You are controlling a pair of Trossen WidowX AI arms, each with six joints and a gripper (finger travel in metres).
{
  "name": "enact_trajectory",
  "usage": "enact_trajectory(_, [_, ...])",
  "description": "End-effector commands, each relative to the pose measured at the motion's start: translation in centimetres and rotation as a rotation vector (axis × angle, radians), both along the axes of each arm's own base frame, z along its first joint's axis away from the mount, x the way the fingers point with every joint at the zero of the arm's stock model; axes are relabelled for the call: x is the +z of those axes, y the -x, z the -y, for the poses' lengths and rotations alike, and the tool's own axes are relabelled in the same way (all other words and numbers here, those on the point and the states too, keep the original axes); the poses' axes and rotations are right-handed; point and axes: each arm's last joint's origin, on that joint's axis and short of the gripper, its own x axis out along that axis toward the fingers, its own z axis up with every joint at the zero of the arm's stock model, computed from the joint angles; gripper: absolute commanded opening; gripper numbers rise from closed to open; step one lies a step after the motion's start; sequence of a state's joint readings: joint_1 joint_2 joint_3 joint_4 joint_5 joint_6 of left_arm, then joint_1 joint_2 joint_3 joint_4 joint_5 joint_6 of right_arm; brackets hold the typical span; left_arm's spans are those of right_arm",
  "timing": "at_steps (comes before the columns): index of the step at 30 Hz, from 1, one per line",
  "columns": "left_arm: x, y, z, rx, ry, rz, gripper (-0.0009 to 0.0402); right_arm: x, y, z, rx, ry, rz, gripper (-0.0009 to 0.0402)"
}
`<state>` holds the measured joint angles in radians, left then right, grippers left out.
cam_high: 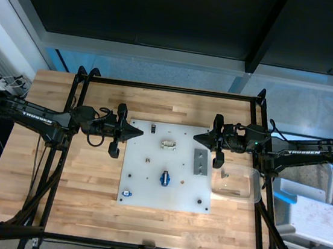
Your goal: Pick the 16mm cylinder and place it in the taskboard
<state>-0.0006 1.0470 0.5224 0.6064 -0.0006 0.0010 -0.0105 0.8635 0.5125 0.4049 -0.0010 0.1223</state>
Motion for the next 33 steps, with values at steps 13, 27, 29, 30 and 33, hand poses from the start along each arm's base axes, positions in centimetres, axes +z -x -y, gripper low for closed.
enact_trajectory(13, [0.0, 0.0, 0.0, 0.0, 0.0, 0.001, 0.0, 0.0, 0.0, 0.0, 0.0, -0.003, 0.0, 0.0])
enact_trajectory(27, [0.0, 0.0, 0.0, 0.0, 0.0, 0.001, 0.0, 0.3, 0.0, 0.0, -0.014, -0.05, -0.264, 0.0])
enact_trajectory(29, [0.0, 0.0, 0.0, 0.0, 0.0, 0.001, 0.0, 0.7, 0.1, 0.0, -0.017, -0.051, -0.322, 0.0])
enact_trajectory(30, [0.0, 0.0, 0.0, 0.0, 0.0, 0.001, 0.0, 0.9, 0.3, 0.0, -0.018, -0.051, -0.353, 0.0])
enact_trajectory(33, [0.0, 0.0, 0.0, 0.0, 0.0, 0.001, 0.0, 1.7, 0.6, 0.0, -0.019, -0.052, -0.432, 0.0])
